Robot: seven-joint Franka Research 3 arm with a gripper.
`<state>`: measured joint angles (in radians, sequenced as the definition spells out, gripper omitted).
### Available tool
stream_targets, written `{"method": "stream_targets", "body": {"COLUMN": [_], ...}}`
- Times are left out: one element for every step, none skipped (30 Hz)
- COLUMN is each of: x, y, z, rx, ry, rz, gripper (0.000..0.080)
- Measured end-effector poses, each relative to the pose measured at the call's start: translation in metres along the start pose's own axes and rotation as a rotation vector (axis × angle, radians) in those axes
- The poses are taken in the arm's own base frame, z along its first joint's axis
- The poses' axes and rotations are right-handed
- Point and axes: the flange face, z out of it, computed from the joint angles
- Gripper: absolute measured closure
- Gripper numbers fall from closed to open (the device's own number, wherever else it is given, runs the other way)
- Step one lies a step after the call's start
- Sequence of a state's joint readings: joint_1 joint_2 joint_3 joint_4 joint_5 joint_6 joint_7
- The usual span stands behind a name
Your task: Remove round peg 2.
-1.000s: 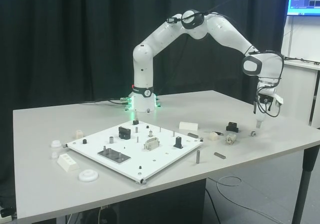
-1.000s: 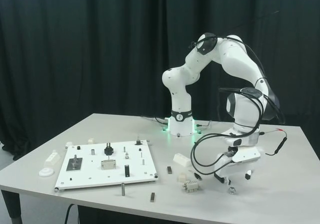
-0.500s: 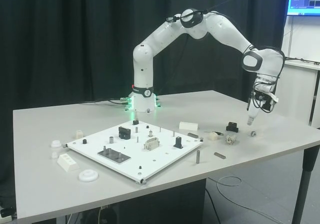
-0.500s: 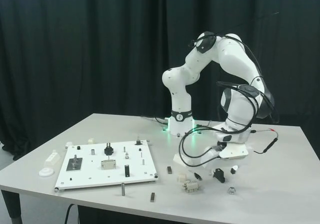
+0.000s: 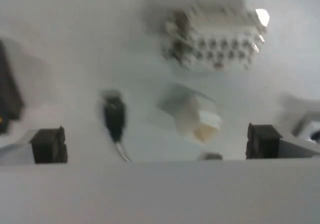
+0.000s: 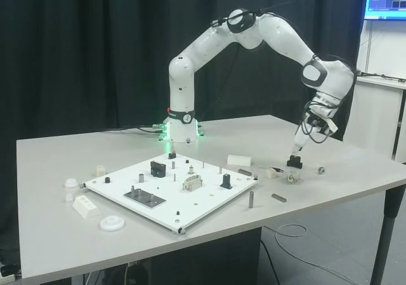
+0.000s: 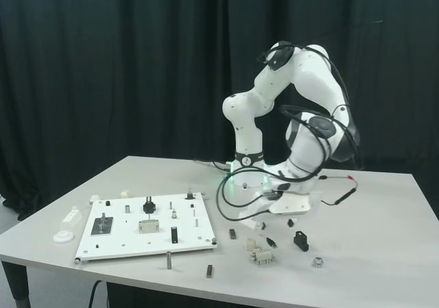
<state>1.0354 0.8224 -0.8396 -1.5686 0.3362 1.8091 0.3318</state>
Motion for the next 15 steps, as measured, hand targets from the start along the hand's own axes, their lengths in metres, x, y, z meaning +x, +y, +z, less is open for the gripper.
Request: {"method": "stream_targets", "body": {"x": [0.001, 0.002, 0.002, 0.003, 0.003, 0.003, 0.003, 0.003, 0.003, 0.003, 0.003, 0.003, 0.002, 0.002, 0.002], "y": [0.005, 0.010, 0.015, 0.021, 0.026, 0.032, 0.038, 0.044, 0.051, 0.058, 0.065, 0.073, 0.080, 0.088, 0.097], "z": [0.002, 0.004, 0.006, 0.009, 0.011, 0.014, 0.016, 0.018, 0.020, 0.022, 0.024, 0.025, 0.027, 0.028, 0.030], "rx": [-0.005, -0.010, -0.015, -0.021, -0.026, -0.032, -0.037, -0.041, -0.044, -0.047, -0.048, -0.045, -0.040, -0.033, -0.024], "ry": [-0.006, -0.012, -0.017, -0.022, -0.025, -0.030, -0.035, -0.040, -0.044, -0.048, -0.050, -0.051, -0.050, -0.048, -0.045], "rz": [-0.001, -0.002, -0.004, -0.005, -0.008, -0.010, -0.013, -0.017, -0.021, -0.025, -0.030, -0.034, -0.039, -0.045, -0.052], "gripper": [0.0003, 0.0003, 0.0003, 0.0003, 0.0003, 0.0003, 0.0003, 0.0003, 0.0003, 0.0003, 0.0003, 0.0003, 0.0003, 0.0003, 0.0003]}}
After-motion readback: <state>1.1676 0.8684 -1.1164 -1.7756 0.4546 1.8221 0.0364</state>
